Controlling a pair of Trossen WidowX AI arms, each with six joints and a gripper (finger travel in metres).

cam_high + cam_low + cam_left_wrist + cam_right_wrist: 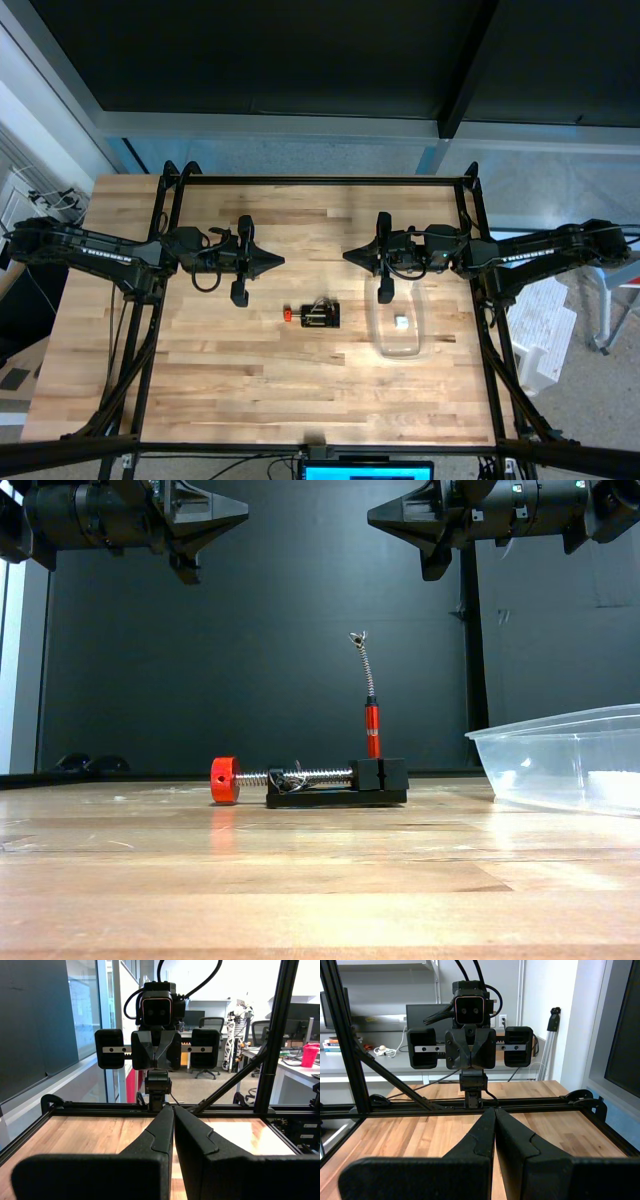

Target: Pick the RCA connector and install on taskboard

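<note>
Two claws hang high above the tabletop (200, 350), tips pointing at each other and well apart from everything below. The left claw (276, 261) has its fingers pressed together with nothing between them, and the right claw (350, 256) is closed the same way, holding nothing. The low view cuts both arms off at its upper edge, so only their undersides show. In each wrist view the claw's own fingers hide the tabletop just beneath.

One taskboard (324, 316) lies flat near the middle of the tabletop, below the gap between the claws. Its single red knob (287, 314) sticks out toward the left arm's side. The silvery parts on top are too small to make out.

One slim red stem (372, 730), topped by one thin bent coil spring (366, 670), rises upright at the board's end away from the knob. I cannot tell whether it stands in the board or just behind it.

One clear tray (560, 765) sits just beside the board on the right arm's side, apart from it, and the low view cuts it off at its edge. One small white piece (400, 322) lies inside, its shape unclear. I cannot tell which of these is the RCA connector.
</note>
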